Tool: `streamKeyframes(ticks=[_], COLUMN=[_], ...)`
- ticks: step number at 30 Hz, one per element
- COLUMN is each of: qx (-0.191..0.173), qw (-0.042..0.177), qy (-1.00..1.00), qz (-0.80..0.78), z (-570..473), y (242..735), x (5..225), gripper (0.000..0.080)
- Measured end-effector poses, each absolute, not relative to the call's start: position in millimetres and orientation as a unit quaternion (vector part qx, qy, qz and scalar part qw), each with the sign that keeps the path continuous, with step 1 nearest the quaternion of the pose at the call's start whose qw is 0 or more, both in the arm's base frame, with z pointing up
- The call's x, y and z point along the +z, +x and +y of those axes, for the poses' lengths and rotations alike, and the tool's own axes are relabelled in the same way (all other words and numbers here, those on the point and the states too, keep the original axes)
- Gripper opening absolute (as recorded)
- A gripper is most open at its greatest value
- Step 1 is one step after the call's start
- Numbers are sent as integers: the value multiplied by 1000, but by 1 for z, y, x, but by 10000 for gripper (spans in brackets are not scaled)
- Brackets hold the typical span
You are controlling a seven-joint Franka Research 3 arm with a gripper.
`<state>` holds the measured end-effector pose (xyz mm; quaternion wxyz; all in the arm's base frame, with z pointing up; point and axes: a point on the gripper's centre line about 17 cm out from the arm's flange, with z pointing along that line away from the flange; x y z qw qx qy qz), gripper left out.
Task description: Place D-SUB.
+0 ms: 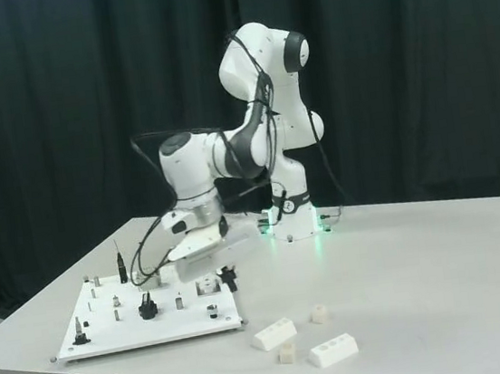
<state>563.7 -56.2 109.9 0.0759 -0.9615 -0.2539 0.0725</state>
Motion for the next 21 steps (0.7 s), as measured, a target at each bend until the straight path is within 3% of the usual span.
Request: streamKeyframes(ticks=[21], qx=[39], qw=[51], qy=[-962], qz=[-264], z=[17], y=[552], x=[79], gripper=[154])
